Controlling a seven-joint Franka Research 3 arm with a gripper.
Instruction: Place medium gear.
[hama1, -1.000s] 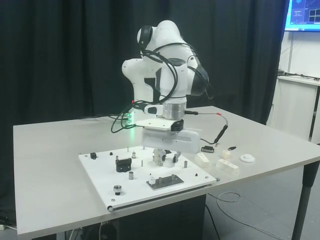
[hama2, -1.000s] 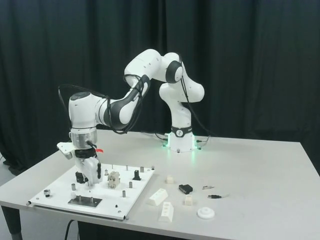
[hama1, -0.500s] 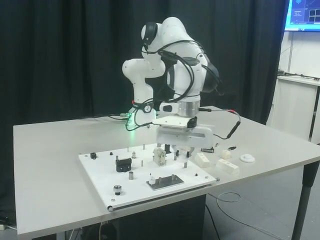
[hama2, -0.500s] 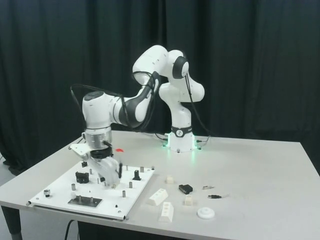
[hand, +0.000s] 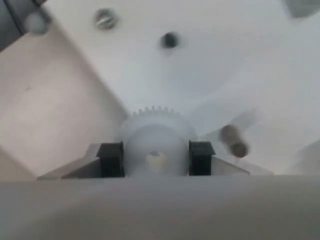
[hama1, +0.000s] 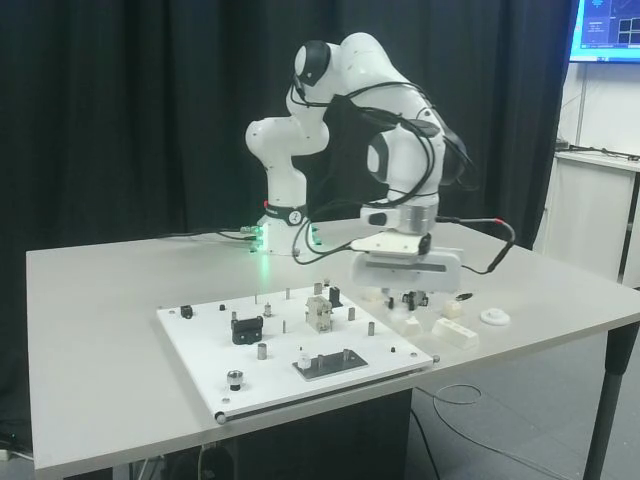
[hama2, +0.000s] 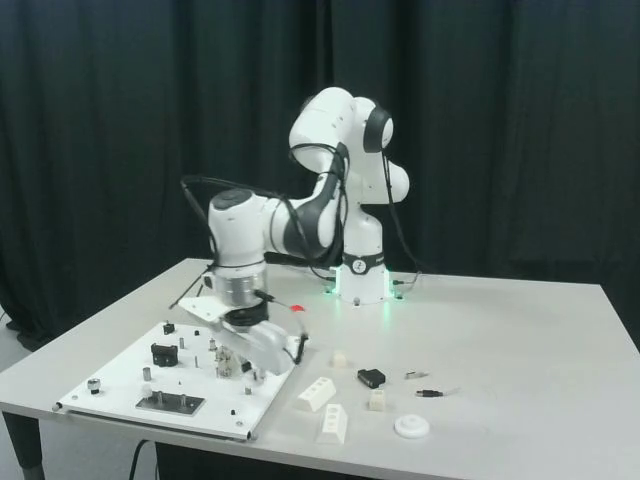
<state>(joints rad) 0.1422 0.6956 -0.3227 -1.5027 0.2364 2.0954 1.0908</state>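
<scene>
The medium gear (hand: 156, 145) is white, a round toothed wheel with a raised hub and a small bore at its centre. It is off the tabletop, clamped at its hub between two black fingers (hand: 110, 159), one on either side, with its fine teeth showing along the free rim beyond them. It hangs flat, face down, above the right edge of the white board (hand: 225, 60). In both room views it cannot be made out.
</scene>
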